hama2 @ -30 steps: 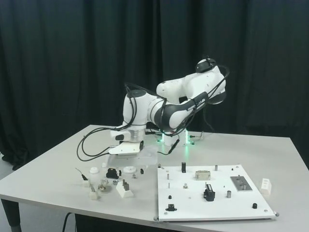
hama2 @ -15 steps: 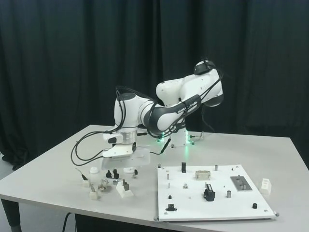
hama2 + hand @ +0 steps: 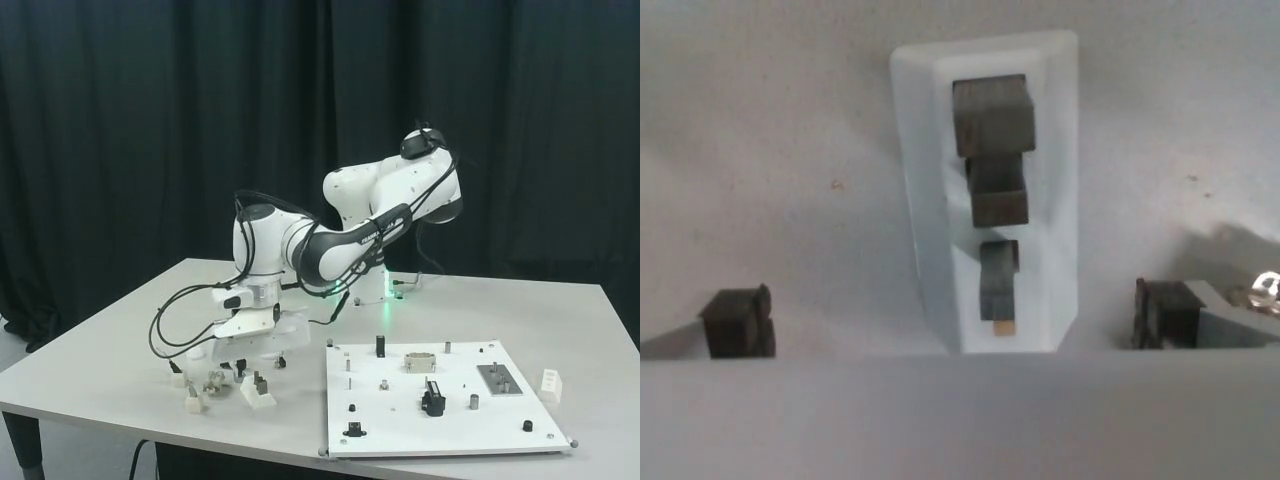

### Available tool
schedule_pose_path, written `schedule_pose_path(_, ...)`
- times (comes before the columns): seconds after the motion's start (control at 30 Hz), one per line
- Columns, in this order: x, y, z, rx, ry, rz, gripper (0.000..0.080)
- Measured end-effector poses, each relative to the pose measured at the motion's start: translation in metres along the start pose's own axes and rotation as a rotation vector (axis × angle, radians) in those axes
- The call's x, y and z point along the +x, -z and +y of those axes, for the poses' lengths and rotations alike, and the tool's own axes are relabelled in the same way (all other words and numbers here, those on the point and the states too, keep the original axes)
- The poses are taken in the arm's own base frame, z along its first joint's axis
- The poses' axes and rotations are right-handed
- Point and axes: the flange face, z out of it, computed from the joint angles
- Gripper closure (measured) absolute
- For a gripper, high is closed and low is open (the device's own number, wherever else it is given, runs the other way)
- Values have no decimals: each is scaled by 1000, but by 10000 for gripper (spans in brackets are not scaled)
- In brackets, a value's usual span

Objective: Pick square peg 2.

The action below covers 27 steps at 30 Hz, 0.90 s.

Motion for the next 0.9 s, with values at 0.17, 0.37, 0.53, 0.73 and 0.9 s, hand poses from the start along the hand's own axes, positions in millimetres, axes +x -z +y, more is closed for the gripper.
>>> schedule_pose_path(0.17,-2,-9,1,7,0,1,3)
schedule_pose_path(0.37,-4,-16,3,17,-6,10,20)
schedule_pose_path(0.53,-5,-19,4,27,-15,17,200)
schedule_pose_path(0.73,-6,-19,5,33,-24,25,362)
schedule_pose_path(0.9,-5,-18,6,34,-29,32,362)
